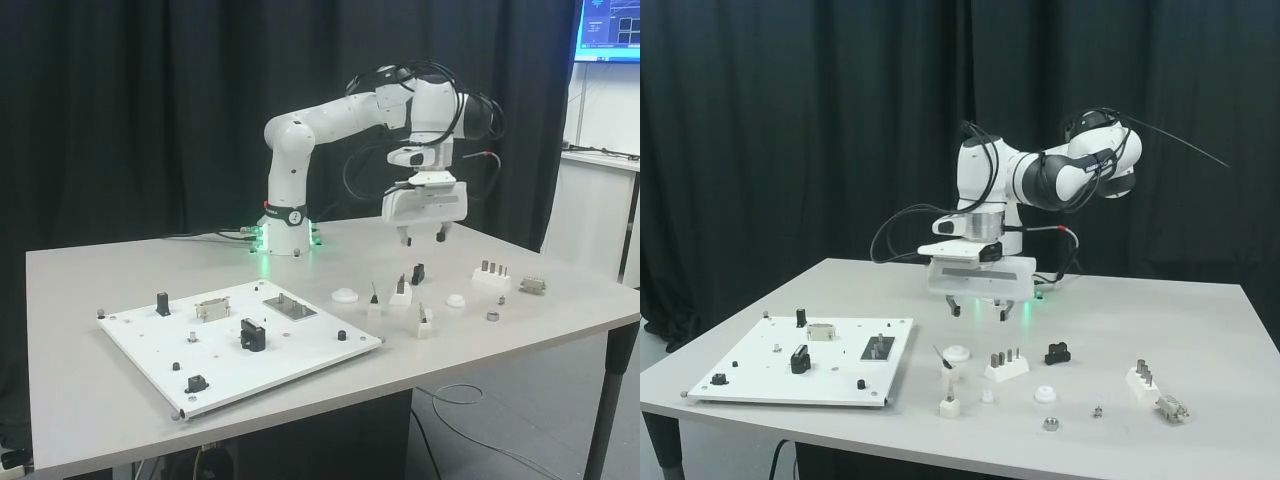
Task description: Pick large gear.
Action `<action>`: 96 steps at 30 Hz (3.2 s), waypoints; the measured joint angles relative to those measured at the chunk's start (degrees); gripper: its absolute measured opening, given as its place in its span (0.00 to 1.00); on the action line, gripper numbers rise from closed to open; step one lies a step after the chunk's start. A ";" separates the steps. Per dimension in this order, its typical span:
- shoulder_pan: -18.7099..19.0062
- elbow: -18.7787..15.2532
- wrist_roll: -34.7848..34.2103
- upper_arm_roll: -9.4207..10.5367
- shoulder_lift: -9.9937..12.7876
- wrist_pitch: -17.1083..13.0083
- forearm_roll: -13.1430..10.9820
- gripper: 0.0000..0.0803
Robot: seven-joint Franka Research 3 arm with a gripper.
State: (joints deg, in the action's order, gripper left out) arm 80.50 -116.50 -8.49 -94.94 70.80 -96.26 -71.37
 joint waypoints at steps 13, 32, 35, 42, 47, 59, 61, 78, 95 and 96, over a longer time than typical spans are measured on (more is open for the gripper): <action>0.00 0.86 -0.44 0.00 -0.05 0.07 -0.19 1.00; 0.00 2.26 -0.73 0.00 -0.04 -0.25 -0.78 1.00; 0.00 2.43 0.25 0.00 -0.04 -0.67 -0.75 1.00; -0.17 2.44 2.80 -0.01 -0.03 -1.16 0.61 1.00; -0.59 2.42 4.09 -0.02 -0.03 -1.15 2.06 1.00; -1.01 -0.05 8.73 -0.09 -0.05 -0.61 2.96 1.00; -1.00 -0.80 10.04 -0.09 -0.06 -0.12 2.96 1.00; 0.58 -8.66 17.22 0.06 -0.05 2.36 2.36 1.00; 2.06 -17.73 25.09 2.63 -0.02 -3.91 -2.08 1.00; 2.13 -18.30 25.57 2.91 -0.02 -4.41 -2.60 1.00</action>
State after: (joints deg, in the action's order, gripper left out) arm 82.63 -134.80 17.08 -92.03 70.77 -100.67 -73.97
